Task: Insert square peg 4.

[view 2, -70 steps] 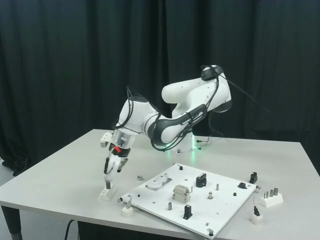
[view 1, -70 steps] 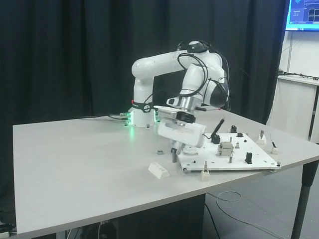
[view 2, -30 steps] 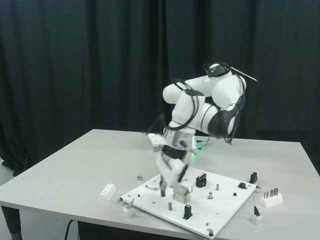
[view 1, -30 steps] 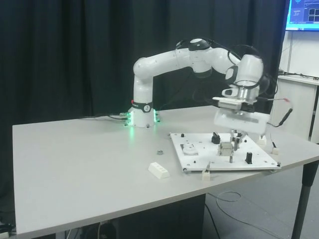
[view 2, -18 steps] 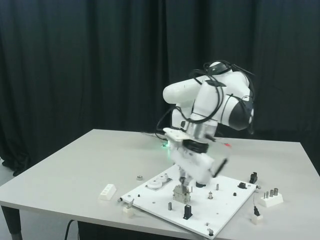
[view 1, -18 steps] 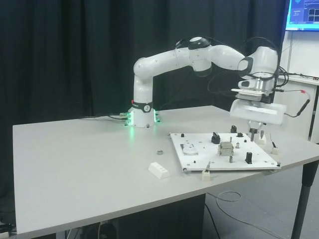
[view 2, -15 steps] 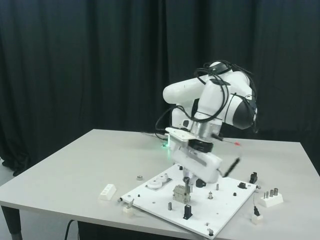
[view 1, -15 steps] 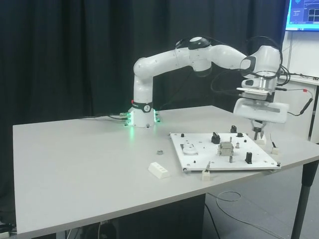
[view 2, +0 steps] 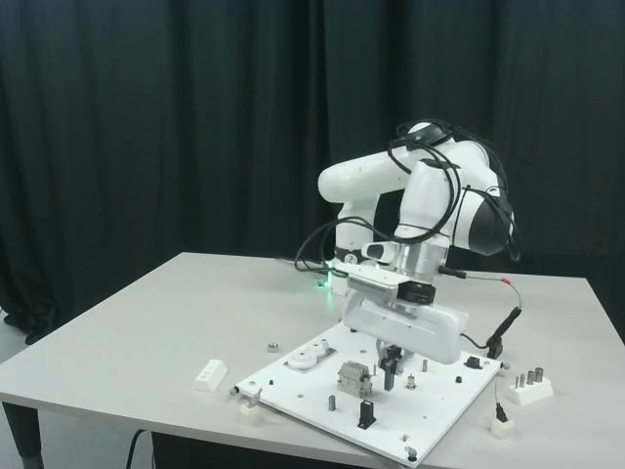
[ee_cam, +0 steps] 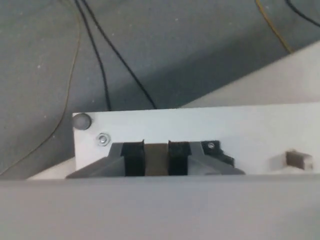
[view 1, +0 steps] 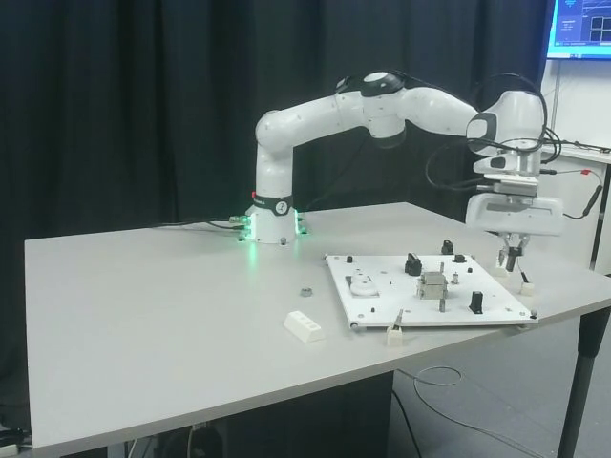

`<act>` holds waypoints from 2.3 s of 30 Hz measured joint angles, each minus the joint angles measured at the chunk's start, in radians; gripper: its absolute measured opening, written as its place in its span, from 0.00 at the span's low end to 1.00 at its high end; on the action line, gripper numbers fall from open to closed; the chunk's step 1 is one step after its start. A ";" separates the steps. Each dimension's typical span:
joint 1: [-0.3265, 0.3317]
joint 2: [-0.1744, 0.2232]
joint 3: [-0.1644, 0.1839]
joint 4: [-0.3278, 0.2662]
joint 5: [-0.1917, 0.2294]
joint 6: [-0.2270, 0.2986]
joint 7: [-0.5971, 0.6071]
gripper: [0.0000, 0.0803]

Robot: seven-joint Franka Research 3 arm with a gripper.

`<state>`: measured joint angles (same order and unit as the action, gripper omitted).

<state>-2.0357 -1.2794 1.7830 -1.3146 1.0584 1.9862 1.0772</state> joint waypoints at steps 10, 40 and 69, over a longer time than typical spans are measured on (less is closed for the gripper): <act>-0.027 0.000 0.050 -0.001 0.061 0.042 -0.147 0.12; -0.005 -0.007 0.110 -0.028 0.092 0.090 -0.089 0.12; 0.044 -0.018 0.137 -0.110 0.067 0.208 -0.063 0.12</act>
<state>-1.9918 -1.2970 1.9197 -1.4244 1.1252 2.1941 1.0143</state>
